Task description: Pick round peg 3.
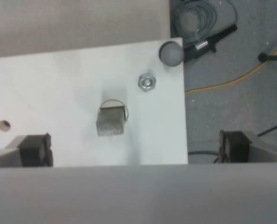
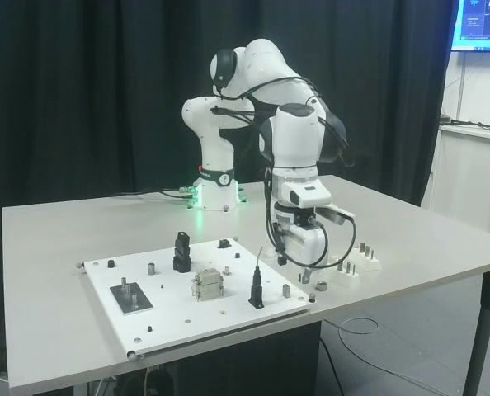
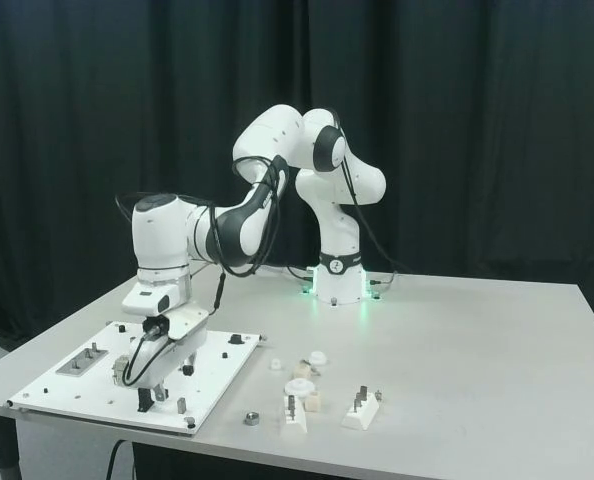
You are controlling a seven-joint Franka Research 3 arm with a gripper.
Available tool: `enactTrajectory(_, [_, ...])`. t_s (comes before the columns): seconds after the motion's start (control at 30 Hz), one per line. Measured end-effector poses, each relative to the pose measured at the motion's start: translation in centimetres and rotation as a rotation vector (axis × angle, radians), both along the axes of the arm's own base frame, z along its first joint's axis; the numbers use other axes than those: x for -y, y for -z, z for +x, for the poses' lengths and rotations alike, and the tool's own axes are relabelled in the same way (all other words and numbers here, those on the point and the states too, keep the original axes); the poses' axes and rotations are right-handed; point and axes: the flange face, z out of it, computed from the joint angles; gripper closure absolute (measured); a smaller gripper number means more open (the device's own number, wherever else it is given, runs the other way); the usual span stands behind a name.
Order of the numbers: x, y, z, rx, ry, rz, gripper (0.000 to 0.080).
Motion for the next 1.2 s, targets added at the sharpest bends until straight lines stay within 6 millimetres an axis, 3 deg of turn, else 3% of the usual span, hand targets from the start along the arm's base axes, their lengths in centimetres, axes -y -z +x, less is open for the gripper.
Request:
enactTrajectory(0.37, [0.0, -1.9, 0.5, -0.008, 0.001, -0.001, 0.0003])
enactTrajectory(1.2, [-0.5, -3.0, 0.8, -0.011, 0.035, -0.013, 0.0003])
